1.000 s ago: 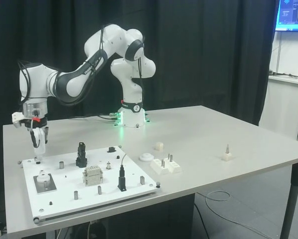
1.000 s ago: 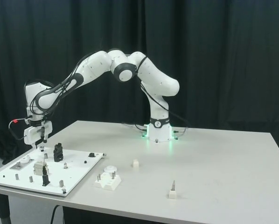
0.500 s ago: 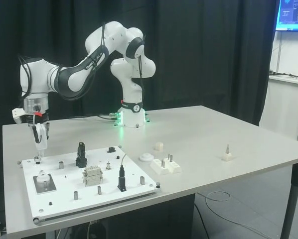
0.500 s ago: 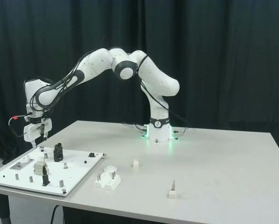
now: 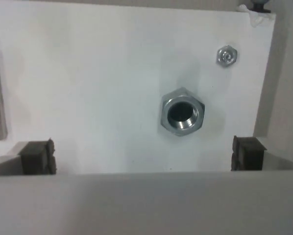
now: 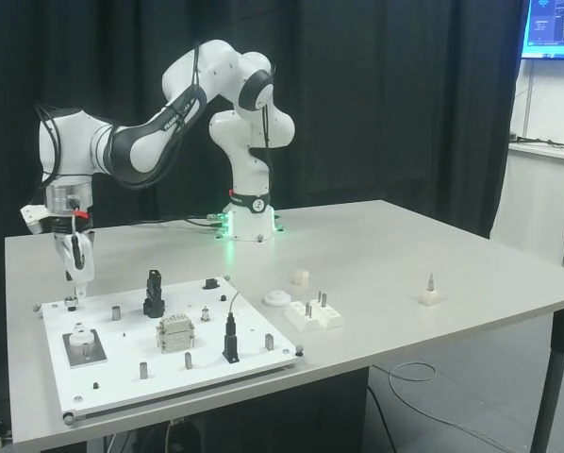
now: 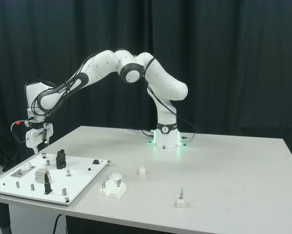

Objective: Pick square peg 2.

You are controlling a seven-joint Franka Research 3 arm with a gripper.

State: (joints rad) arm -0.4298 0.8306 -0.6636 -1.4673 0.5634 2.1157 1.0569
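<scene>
While the gripper [image 6: 74,279] hangs wide open and empty above the white board's [image 6: 254,363] far corner, the likely upright pegs stand toward four o'clock.

Place: a robotics lab or test cell.
Backdrop: black curtains [image 7: 234,63] hang behind the whole scene.
Bench: a grey table [image 6: 376,245] carries the bolted white arm [image 7: 136,73] and a white fixture board [image 6: 169,340].
Extras: a monitor [image 6: 554,28] glows in the corner.
</scene>
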